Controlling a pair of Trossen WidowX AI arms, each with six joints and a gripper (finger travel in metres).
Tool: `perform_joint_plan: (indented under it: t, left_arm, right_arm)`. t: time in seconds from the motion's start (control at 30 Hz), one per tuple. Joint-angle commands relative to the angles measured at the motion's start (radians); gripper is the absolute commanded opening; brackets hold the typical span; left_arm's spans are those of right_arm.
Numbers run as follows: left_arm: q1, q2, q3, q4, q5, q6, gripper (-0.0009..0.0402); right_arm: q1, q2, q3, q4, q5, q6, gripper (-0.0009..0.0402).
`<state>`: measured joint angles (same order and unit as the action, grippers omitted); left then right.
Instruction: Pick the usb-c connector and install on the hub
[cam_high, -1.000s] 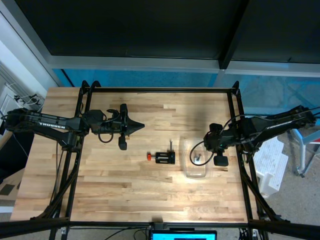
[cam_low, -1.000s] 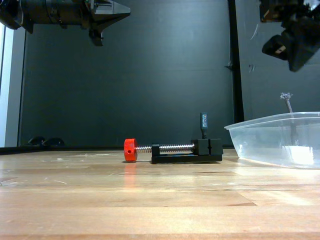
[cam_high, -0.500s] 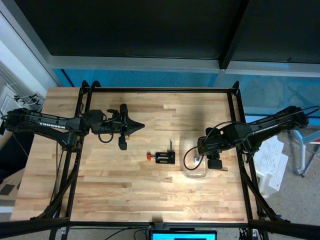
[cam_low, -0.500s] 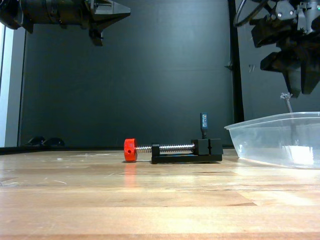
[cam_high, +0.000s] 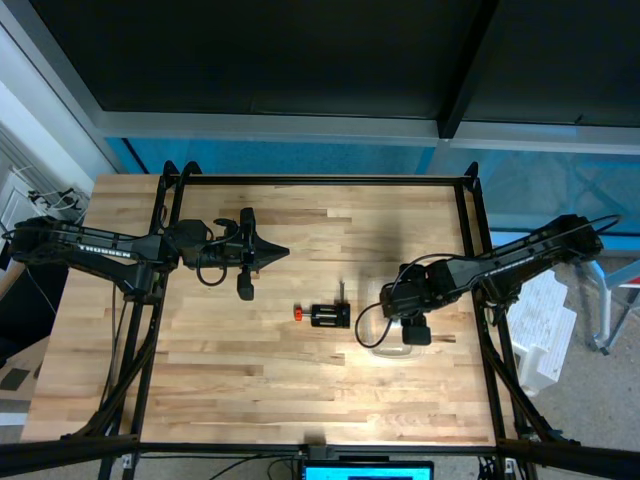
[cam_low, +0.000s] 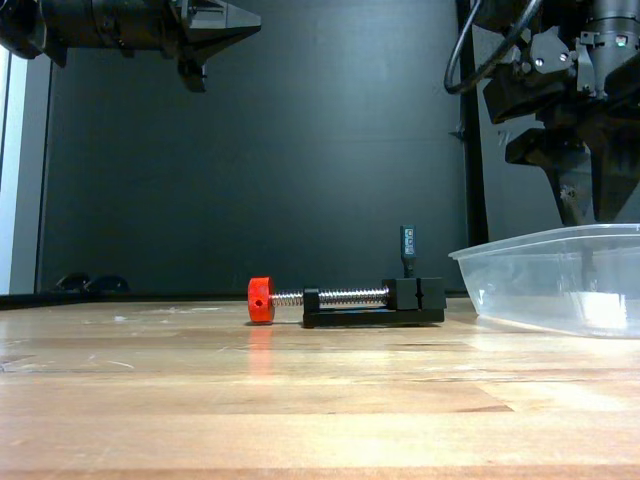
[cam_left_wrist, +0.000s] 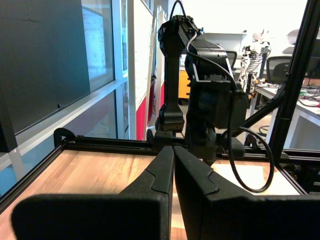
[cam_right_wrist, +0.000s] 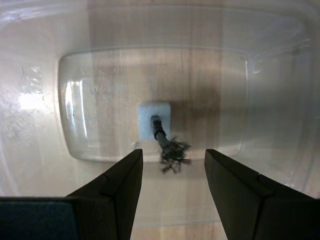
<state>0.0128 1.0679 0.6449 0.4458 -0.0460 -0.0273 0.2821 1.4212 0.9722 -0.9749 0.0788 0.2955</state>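
Jaws spread wide: the right gripper (cam_right_wrist: 172, 151) hangs over the clear tray (cam_low: 540, 268), straddling the usb-c connector (cam_right_wrist: 158, 128).
The usb-c connector is inside the tray, touching a small whitish square (cam_right_wrist: 150, 116), with frayed wires (cam_right_wrist: 173, 153) at one end. It looks tiny, light and stiff, and may skid on the plastic, so pinch the dark body, not the wires. The hub (cam_high: 328, 316) sits on the worktop (cam_high: 250, 380) beside the tray. The left gripper (cam_left_wrist: 173, 147) is parked well apart, jaws pressed together.

Bare tabletop (cam_high: 250, 345) between high left gripper (cam_high: 284, 251) and hub (cam_high: 328, 316); tray (cam_right_wrist: 30, 100) walls all around usb-c connector (cam_right_wrist: 159, 131) beneath spread right gripper (cam_right_wrist: 172, 154)
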Motion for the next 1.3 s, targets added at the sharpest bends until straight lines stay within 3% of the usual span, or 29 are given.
perform_joint_plan:
  t: [0.03,0.67,1.3]
  left_arm:
    - [0.000,0.000,0.000,0.000,0.000,0.000,0.0000]
    - [0.000,0.000,0.000,0.000,0.000,0.000,0.0000]
    - [0.000,0.000,0.000,0.000,0.000,0.000,0.0000]
  right_arm:
    - [0.012,0.020,-0.001,0.010,0.008,0.007,0.0171]
    - [0.030,0.080,-0.070,0.151,0.018,0.029,0.0167]
    - [0.042,0.080,-0.101,0.200,0.018,0.060,0.0106]
